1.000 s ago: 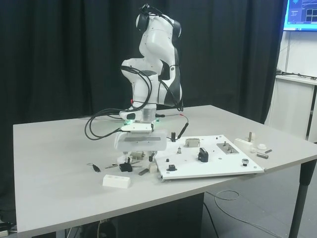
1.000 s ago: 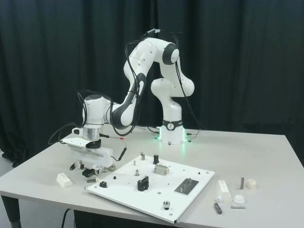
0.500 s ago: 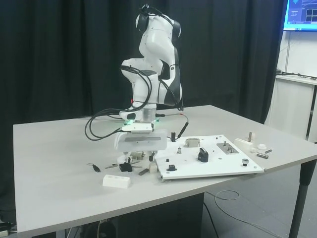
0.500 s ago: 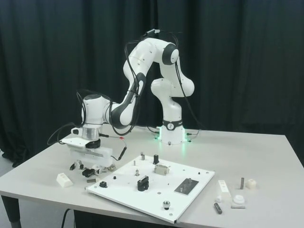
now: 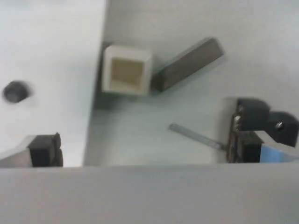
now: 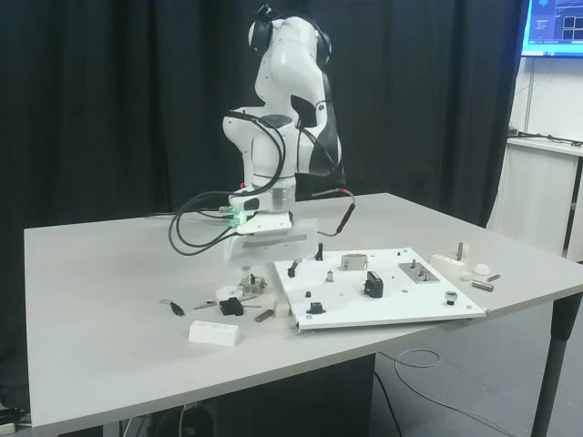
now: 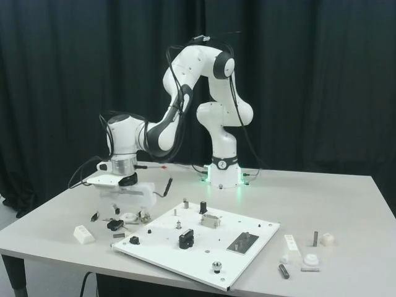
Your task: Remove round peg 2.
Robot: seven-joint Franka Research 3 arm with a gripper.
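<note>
Gripper [image 6: 269,266]: raised above the desk [image 6: 100,300] beside the white board [image 6: 401,305]; whether it holds anything, cannot tell.
Round peg 2: not identifiable; possibly the dark bar [image 5: 187,65] lying touching a white square socket block [image 5: 126,70], off-board, judged set aside with other loose parts.

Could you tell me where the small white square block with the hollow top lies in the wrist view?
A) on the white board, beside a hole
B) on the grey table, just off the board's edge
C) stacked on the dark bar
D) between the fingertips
B: the white square block rests on the grey table, close against the edge of the white board, with the dark bar beside it.
</note>
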